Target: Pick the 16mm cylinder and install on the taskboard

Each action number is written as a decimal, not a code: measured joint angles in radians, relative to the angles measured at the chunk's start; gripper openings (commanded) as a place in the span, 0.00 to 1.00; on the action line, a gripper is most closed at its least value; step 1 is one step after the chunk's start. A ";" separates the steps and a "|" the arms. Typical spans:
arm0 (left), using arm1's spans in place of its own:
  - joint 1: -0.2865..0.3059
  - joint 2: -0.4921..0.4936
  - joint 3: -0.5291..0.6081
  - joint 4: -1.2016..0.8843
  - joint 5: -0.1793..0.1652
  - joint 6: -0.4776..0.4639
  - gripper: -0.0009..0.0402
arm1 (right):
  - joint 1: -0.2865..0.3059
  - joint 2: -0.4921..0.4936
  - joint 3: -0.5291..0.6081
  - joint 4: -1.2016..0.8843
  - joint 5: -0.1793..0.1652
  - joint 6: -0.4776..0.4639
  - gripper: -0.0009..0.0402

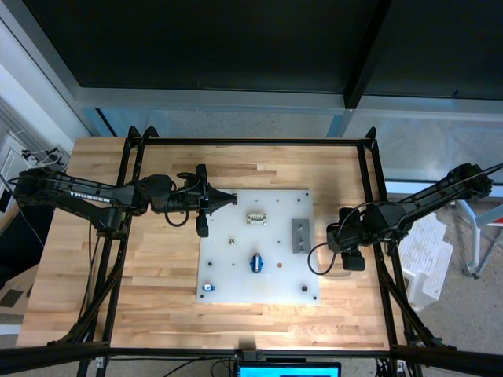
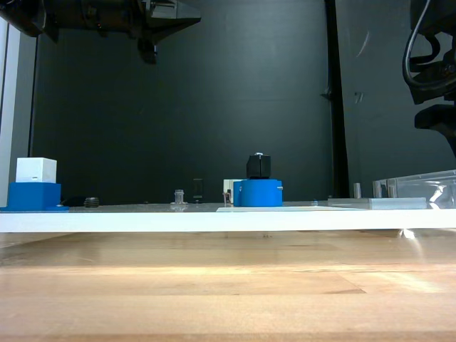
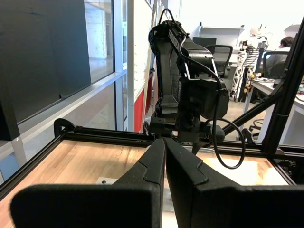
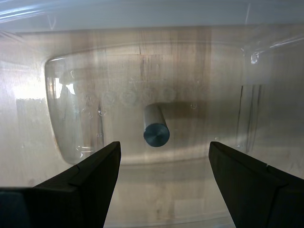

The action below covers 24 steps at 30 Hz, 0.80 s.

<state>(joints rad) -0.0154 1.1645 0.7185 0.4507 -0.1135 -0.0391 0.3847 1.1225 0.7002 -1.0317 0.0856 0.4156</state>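
From where I stand, the right hand [image 4: 164,148] hangs over the clear tray [image 4: 266,57], which sits on the wooden surface [image 1: 94,259] just off the right edge of the taskboard [image 1: 236,267]. Its fingers are spread wide and hold nothing. The 16mm cylinder [image 4: 155,124] lies on its side on the tray floor, right under the gap between those fingers, with one round end turned toward the hand. This looks like the pickup, not yet made. To do it well, I'd say the hand should come straight down with the peg centred in the gap, both fingers clearing the tray walls, and the tips reaching almost to the floor before closing. As it lies, the fingers would pinch it across its round flanks. That is the better grip, but a round peg may roll, so both fingers should meet it together and slowly. Since it would be gripped lying down, I'd guess the wrist must turn before the peg can go upright into the board. The left hand [image 3: 165,147] is well apart from the right one, raised over the board's opposite side and pointing across at it, fingers pressed together with nothing between them. By my count there are two hands, one cylinder, one tray and one board. The board carries one grey block [image 1: 301,235] on the side nearest the right hand, one blue fitting [image 1: 256,262], one silver connector [image 1: 255,217], and one small blue-and-white piece [image 1: 207,288] at a corner on the left hand's side.
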 measured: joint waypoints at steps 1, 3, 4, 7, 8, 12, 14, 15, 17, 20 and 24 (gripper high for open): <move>0.000 0.000 0.000 0.000 0.000 0.000 0.02 | 0.002 0.000 -0.002 0.003 0.000 0.009 0.65; 0.000 0.000 0.000 0.000 0.000 0.000 0.02 | 0.008 0.000 -0.006 0.007 0.000 0.028 0.65; 0.000 0.000 0.000 0.000 0.000 0.000 0.02 | 0.008 0.000 -0.010 0.009 0.000 0.032 0.65; 0.000 0.000 0.000 0.000 0.000 0.000 0.02 | 0.015 0.000 -0.025 0.032 0.000 0.047 0.65; 0.000 0.000 0.000 0.000 0.000 0.000 0.02 | 0.016 0.000 -0.031 0.044 0.000 0.050 0.65; 0.000 0.000 0.000 0.000 0.000 0.000 0.02 | 0.021 0.000 -0.052 0.074 0.000 0.055 0.65; 0.000 0.000 0.000 0.000 0.000 0.000 0.02 | 0.023 0.000 -0.063 0.089 0.000 0.071 0.65; 0.000 0.000 0.000 0.000 0.000 0.000 0.02 | 0.023 0.000 -0.069 0.098 0.000 0.079 0.65; 0.000 0.000 0.000 0.000 0.000 0.000 0.02 | 0.025 0.003 -0.079 0.114 0.000 0.087 0.65; 0.000 0.000 0.000 0.000 0.000 0.000 0.02 | 0.027 0.018 -0.089 0.132 0.000 0.097 0.65; 0.000 0.000 0.000 0.000 0.000 0.000 0.02 | 0.029 0.032 -0.095 0.138 0.000 0.098 0.63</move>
<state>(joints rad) -0.0154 1.1645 0.7185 0.4507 -0.1131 -0.0387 0.4133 1.1549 0.6056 -0.8936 0.0856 0.5137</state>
